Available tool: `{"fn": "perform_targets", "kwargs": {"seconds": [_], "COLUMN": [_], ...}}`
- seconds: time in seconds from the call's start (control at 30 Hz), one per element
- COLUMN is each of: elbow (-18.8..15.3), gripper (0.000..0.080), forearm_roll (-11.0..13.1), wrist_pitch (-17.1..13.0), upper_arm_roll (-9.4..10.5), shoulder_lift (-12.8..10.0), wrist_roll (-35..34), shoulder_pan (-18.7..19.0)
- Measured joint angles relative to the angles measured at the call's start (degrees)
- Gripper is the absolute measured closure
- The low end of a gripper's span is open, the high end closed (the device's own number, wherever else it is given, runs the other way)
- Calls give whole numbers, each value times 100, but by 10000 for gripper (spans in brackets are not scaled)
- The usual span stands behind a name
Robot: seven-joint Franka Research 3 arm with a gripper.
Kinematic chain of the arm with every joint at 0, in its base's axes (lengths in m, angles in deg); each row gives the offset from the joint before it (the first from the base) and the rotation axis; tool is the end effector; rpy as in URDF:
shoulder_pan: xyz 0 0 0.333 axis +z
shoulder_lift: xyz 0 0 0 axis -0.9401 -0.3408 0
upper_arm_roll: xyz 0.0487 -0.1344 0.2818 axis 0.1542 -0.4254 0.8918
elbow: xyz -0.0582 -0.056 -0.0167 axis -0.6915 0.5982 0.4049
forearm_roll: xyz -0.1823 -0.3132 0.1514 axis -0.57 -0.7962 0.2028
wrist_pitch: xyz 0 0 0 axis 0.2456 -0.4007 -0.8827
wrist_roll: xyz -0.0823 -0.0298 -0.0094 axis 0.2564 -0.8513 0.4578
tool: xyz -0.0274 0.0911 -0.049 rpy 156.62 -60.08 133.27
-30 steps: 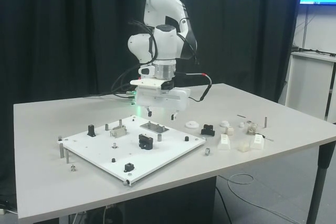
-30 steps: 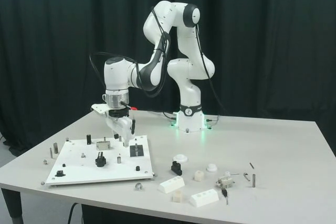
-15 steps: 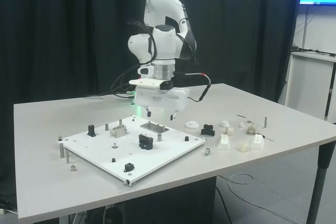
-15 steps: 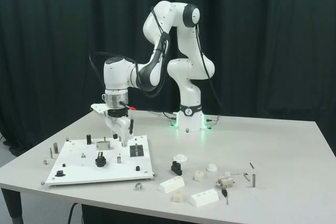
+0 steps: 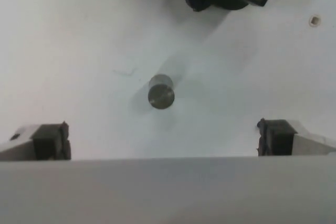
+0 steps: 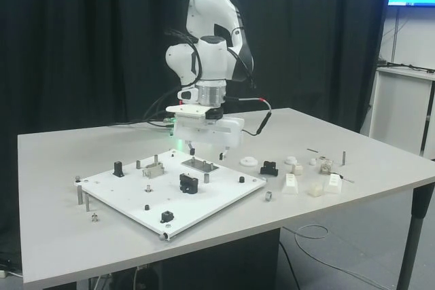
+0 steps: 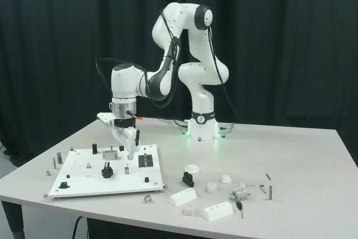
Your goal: Remove round peg 4.
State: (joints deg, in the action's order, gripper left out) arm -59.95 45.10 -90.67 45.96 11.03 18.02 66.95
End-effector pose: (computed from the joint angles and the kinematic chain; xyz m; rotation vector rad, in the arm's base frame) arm 0.5306 -0.1989 0.2747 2.2184 -2.2155 0.0819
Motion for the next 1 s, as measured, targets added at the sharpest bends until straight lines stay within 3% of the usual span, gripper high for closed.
{"fn": "perform_targets", "kwargs": {"seconds": [1.0], "elbow": [25], "gripper": [3], "forearm_roll": [338], "wrist_pitch": [-663], "upper_arm_roll": [53], "shoulder_lift": [-656], "wrist_roll": [117], "shoulder_pan": [2]}}
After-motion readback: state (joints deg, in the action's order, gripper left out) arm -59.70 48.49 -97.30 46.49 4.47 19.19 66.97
